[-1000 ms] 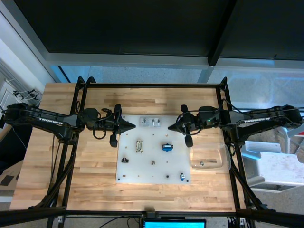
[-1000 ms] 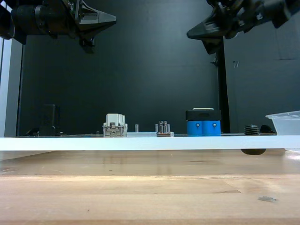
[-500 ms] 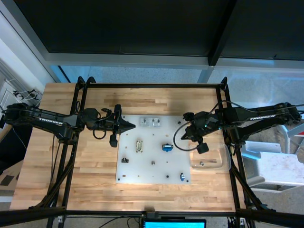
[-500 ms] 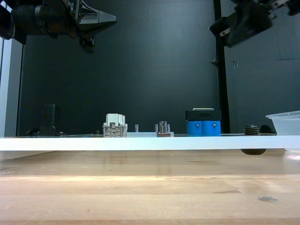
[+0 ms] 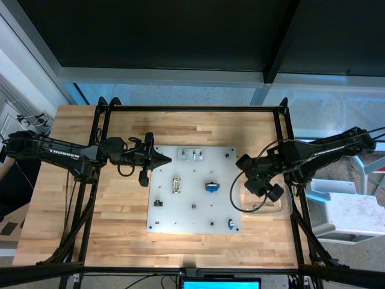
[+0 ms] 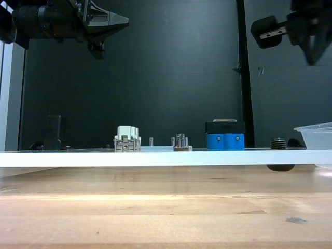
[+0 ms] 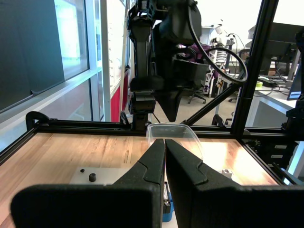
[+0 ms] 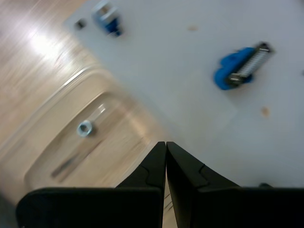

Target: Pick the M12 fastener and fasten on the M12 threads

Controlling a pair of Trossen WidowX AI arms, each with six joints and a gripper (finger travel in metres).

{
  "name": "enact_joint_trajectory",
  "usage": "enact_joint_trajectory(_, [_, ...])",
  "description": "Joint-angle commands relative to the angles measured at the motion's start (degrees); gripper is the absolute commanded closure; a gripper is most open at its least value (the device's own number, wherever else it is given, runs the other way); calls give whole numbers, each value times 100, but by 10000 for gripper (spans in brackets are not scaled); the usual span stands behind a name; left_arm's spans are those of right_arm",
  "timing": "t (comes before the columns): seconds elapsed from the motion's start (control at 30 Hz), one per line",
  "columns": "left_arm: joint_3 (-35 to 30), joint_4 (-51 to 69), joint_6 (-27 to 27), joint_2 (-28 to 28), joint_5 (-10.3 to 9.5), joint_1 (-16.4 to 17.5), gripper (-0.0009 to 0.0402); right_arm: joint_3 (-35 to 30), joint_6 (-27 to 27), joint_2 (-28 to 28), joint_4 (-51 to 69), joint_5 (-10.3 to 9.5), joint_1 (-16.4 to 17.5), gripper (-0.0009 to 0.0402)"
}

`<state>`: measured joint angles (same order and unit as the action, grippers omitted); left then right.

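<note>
As left end effector overhangs board, right one overhangs clear tray.

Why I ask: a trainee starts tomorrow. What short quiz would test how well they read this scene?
1. True or false: the nut sits on its stud.
2. Which gripper is nearer the clear tray? A left, B right.
3. Fill in: both grippers are ___.
Key: 1 false, it lies in the tray. 2 B: the right gripper hangs above the tray's edge, the left gripper over the board's left edge. 3 shut.
</note>
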<state>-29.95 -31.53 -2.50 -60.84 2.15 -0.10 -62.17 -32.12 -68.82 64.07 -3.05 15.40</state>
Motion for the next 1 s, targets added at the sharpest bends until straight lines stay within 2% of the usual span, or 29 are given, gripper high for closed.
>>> enact_joint_trajectory(0.03, [0,0,0,-2,0,0,393,0,-352,-114,216,50,221,393])
enact_joint_trajectory(0.23, [0,0,2,-2,0,2,393,0,-920,-398,570,341,671,393])
enact_joint_trajectory(0.4, [0,-2,2,-2,0,0,393,2,-1589,-621,686,352,973,393])
enact_joint_trajectory(0.63, [0,-2,2,-2,0,2,393,20,-1659,-933,675,352,1349,393])
enact_joint_trajectory(0.8, [0,0,2,-2,0,2,393,85,-2114,-1086,673,356,1613,390])
enact_joint_trajectory(1.0, [0,0,2,-2,0,2,393,181,-1937,-1134,494,365,1663,349])
